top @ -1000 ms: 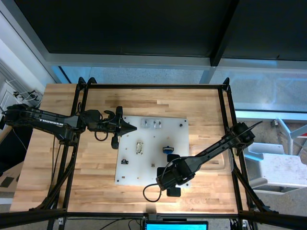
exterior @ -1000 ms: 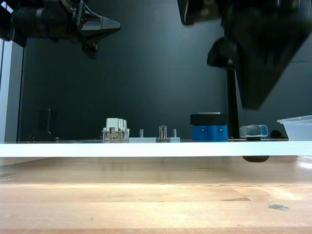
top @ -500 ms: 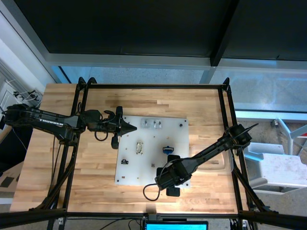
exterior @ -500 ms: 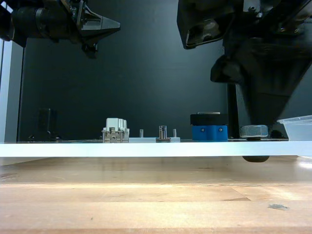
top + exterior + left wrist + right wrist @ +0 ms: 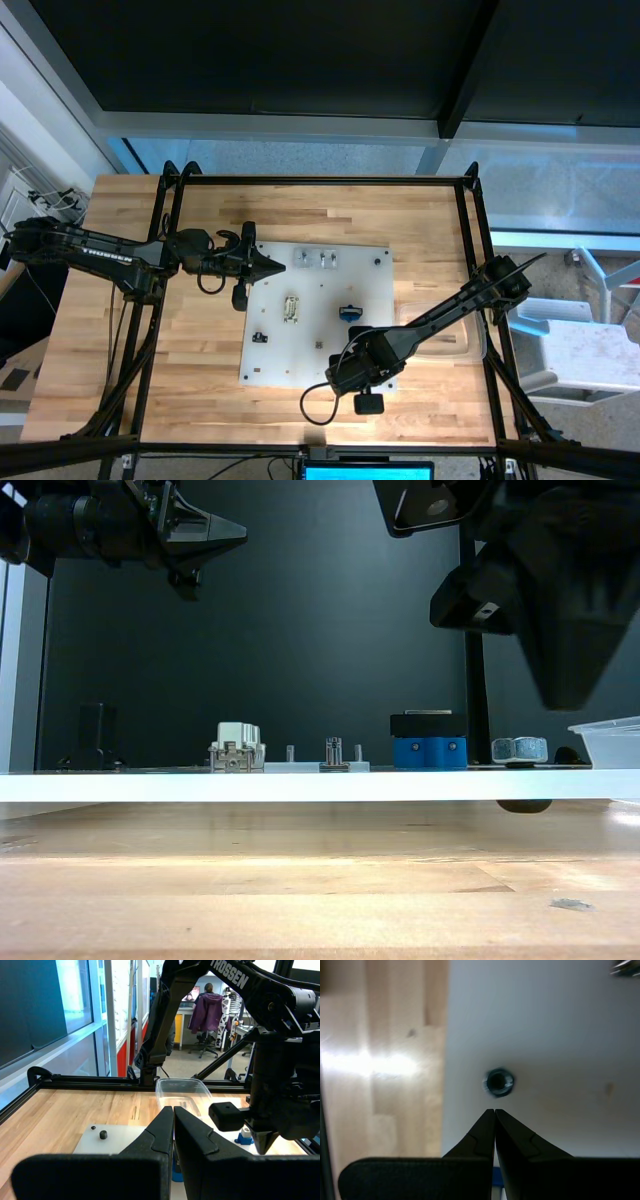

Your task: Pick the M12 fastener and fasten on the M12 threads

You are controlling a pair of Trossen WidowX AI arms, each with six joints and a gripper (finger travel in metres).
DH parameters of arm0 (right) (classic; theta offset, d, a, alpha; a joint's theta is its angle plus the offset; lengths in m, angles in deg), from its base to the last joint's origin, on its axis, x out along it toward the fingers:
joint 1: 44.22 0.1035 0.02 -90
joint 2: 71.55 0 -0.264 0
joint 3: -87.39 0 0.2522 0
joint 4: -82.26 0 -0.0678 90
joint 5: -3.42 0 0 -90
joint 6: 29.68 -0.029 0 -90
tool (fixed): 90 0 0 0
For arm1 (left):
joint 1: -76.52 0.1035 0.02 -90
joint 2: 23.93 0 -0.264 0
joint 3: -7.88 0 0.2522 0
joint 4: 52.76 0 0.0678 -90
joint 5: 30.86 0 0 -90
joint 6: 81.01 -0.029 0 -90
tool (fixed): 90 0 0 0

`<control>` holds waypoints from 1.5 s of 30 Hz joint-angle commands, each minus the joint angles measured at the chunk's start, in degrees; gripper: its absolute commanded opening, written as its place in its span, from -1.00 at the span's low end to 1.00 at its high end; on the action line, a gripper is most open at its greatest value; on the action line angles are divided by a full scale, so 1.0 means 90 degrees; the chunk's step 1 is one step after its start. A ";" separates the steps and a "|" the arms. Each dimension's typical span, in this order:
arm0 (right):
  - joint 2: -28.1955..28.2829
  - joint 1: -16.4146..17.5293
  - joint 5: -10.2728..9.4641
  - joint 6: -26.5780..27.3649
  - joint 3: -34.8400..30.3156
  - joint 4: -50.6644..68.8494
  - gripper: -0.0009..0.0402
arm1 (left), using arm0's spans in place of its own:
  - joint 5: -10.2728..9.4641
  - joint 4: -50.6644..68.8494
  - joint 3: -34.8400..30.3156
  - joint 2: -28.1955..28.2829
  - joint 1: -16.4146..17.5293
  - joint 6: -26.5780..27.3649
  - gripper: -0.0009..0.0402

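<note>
Right gripper [image 5: 494, 1110] is seen with its two fingers pressed together to a point, and nothing is held between them. It is pointed straight down at the white board [image 5: 300, 355]. Its tip is raised clear of the surface, as shown in the low view.

The right arm is extended from the right edge of the table [image 5: 200, 330] diagonally inward. Its forearm is lowered toward the near right part of the board, and its wrist is bent downward there.

The M12 nut [image 5: 498, 1081] is found on the board just beyond the closed fingertips, apart from them and close to the board's edge. A dark centre is visible in its bore. In the low view the nut [image 5: 520, 749] is seen at board level, below the gripper and slightly to its left. There it lies between the blue fitting [image 5: 430, 752] and the clear tray [image 5: 610, 738]. In the high view the nut is hidden by the arm. Whether it is threaded on its stud cannot be told.

The left gripper [image 5: 173, 1108] is likewise closed on nothing, its fingers meeting along a thin line. The left arm is stretched nearly level from the table's left edge. Its gripper is held high above the far left edge of the board and is pointed toward the right arm.
</note>
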 commanded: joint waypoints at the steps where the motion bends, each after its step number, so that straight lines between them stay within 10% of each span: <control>1: 0.0002 -0.0015 0.0510 -0.0061 0.0005 -0.0002 -0.96 | 0.0000 0.0000 0.0000 0.0002 0.0002 0.0000 -0.96; 5: 0.0083 -0.0017 0.0843 -0.0160 0.0027 -0.0010 -0.96 | 0.0000 0.0000 0.0000 0.0002 0.0000 0.0000 -0.96; 15: 0.0209 -0.0012 0.0566 -0.0172 0.0034 -0.0112 -0.96 | 0.0000 0.0000 0.0000 0.0002 0.0000 0.0000 -0.96; 17: 0.0211 -0.0012 0.0163 -0.0121 0.0034 -0.0136 -0.96 | 0.0000 -0.0002 0.0000 0.0002 0.0000 0.0000 -0.96; 20: 0.0202 -0.0012 -0.1217 0.0323 0.0034 -0.0260 -0.96 | 0.0000 -0.0002 0.0000 0.0002 0.0000 0.0000 -0.96; 22: 0.0172 -0.0010 -0.1744 0.0474 0.0034 -0.0233 -0.96 | 0.0000 -0.0002 0.0000 0.0002 0.0002 0.0000 -0.96; 32: 0.0066 -0.0012 -0.1460 0.0359 0.0034 -0.0138 -0.96 | 0.0000 -0.0002 0.0000 0.0002 0.0002 0.0000 -0.96; 40: 0.0005 -0.0029 0.0279 0.0104 0.0034 -0.0134 -0.96 | 0.0000 -0.0007 0.0000 0.0002 0.0000 0.0000 -0.96; 45: 0.0114 -0.0051 0.0699 -0.0061 0.0034 -0.0211 -0.96 | 0.0000 0.0000 0.0000 0.0002 0.0002 0.0000 -0.96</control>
